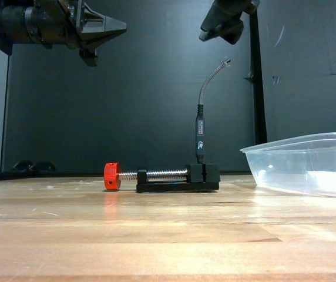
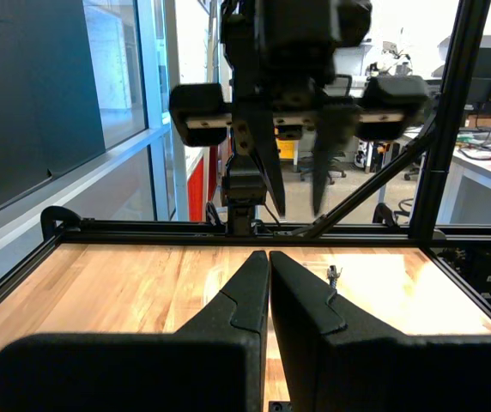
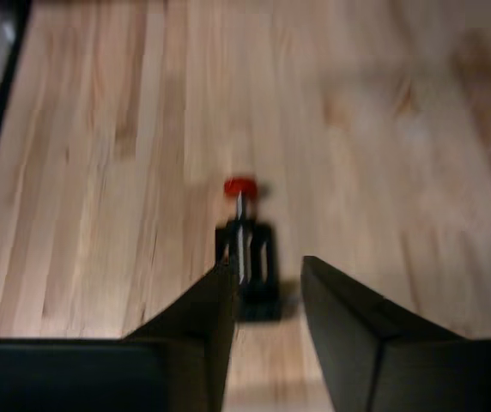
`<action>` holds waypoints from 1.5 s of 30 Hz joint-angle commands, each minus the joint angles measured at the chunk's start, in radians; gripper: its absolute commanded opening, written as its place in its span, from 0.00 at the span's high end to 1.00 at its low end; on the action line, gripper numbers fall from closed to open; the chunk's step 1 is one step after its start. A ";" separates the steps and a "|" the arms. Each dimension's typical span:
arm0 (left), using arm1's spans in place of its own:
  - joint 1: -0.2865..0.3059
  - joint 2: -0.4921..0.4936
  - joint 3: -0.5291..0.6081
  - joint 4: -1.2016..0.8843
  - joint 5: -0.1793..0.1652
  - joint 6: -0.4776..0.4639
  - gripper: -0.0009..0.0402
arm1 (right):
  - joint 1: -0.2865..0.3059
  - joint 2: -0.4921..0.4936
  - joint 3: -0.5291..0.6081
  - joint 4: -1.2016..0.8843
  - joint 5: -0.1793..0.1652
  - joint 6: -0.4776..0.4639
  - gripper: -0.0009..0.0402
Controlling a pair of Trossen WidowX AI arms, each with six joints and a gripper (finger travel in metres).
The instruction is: Pick the USB-C connector and install on taskboard
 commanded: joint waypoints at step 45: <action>0.000 0.000 0.000 0.000 0.000 0.000 0.98 | -0.180 -0.520 -0.819 1.032 -0.140 -0.071 0.98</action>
